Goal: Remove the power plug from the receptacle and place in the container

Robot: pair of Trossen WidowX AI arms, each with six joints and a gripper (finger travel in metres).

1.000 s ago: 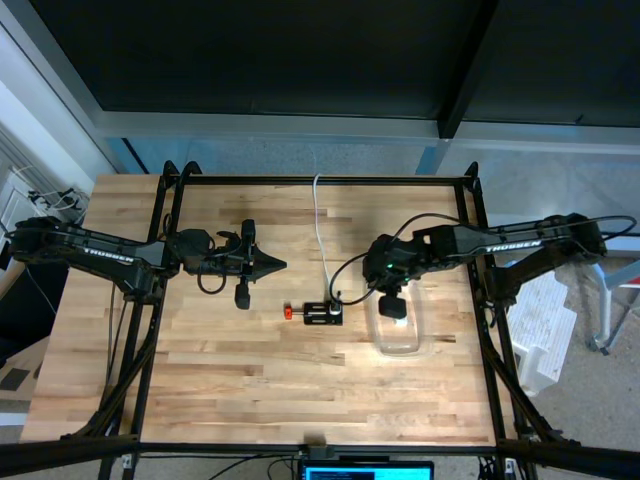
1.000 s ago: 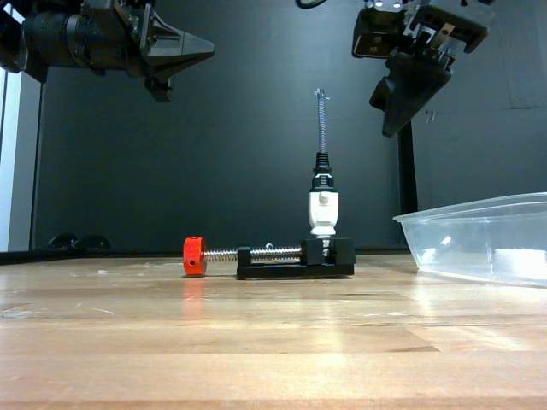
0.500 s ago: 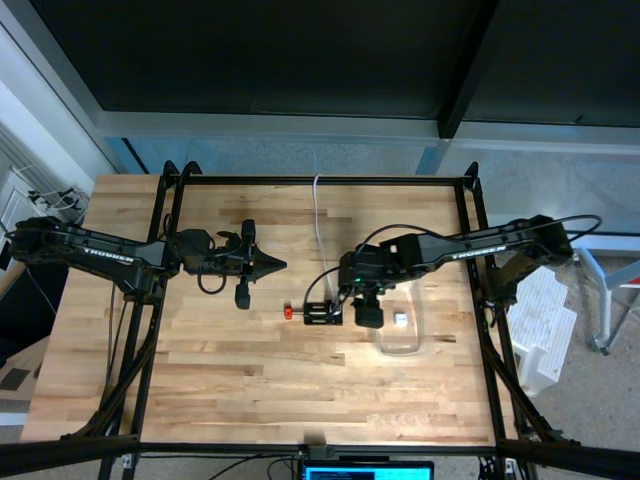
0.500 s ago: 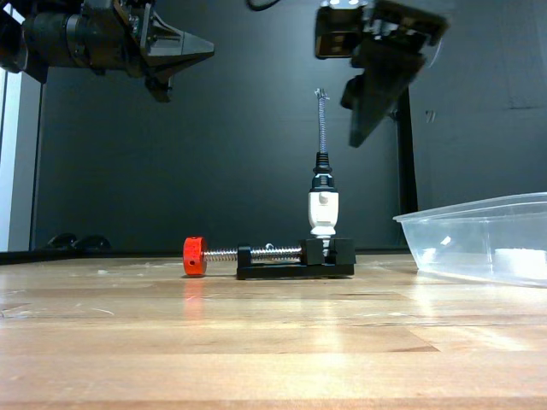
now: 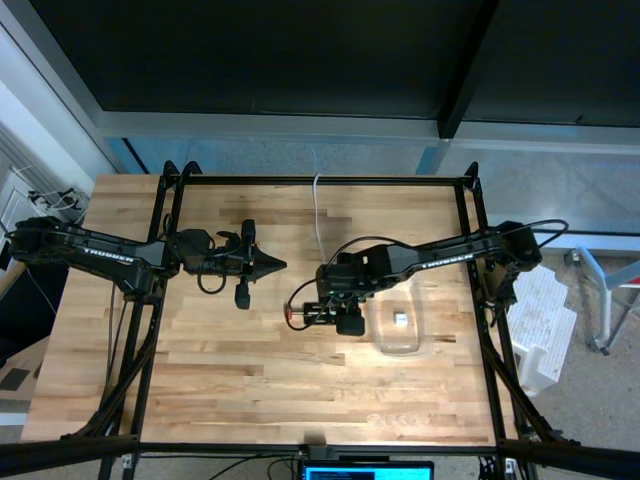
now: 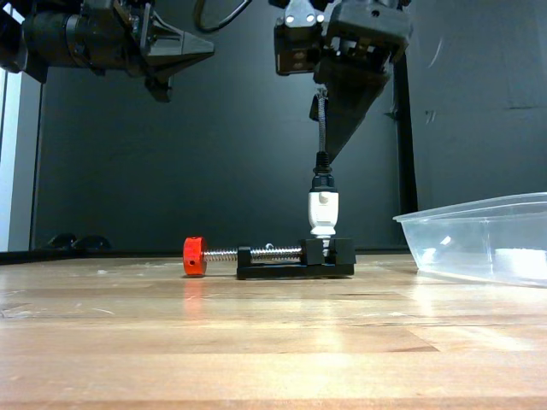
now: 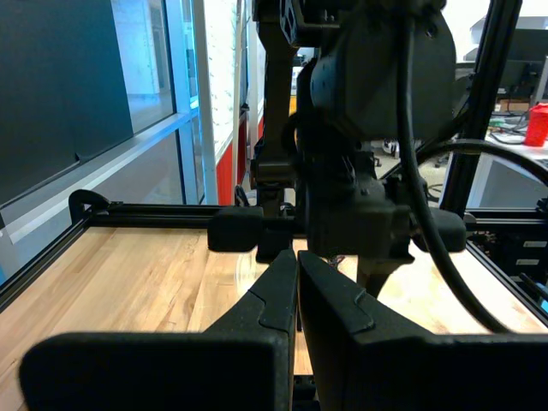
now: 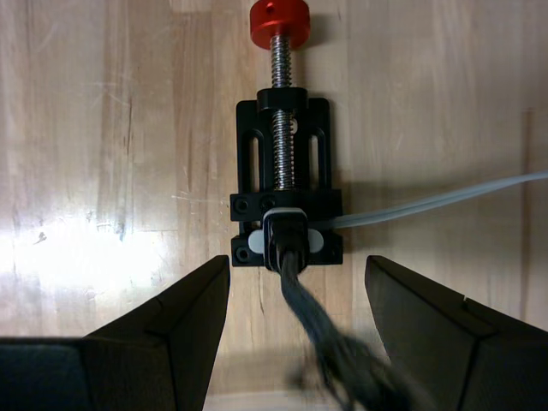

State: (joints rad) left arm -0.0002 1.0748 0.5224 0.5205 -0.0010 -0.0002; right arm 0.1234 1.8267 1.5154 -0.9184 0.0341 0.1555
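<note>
At the centre of the low view, the tiny black power plug (image 6: pixel 321 177) sits seated in a white receptacle (image 6: pixel 322 209), clamped in a black fixture with red knob (image 6: pixel 295 256). The right gripper (image 6: pixel 329 152) hangs just above it, fingers (image 8: pixel 184 321) spread wide either side of the braided cable (image 6: pixel 322 120). At lower right lies the clear plastic container (image 6: pixel 466 235). Upper left, the left gripper (image 6: pixel 209 47) hovers with its fingers pressed together. White "TROSSEN" lettering (image 5: pixel 96 254) marks its arm.

right gripper (image 5: pixel 332 306) hangs mid-table, red knob (image 5: pixel 291 316) poking out just left of it. container (image 5: pixel 398 343) just right of it, white cube (image 5: pixel 400 319) inside. left gripper (image 5: pixel 272 265) well apart, further left.
</note>
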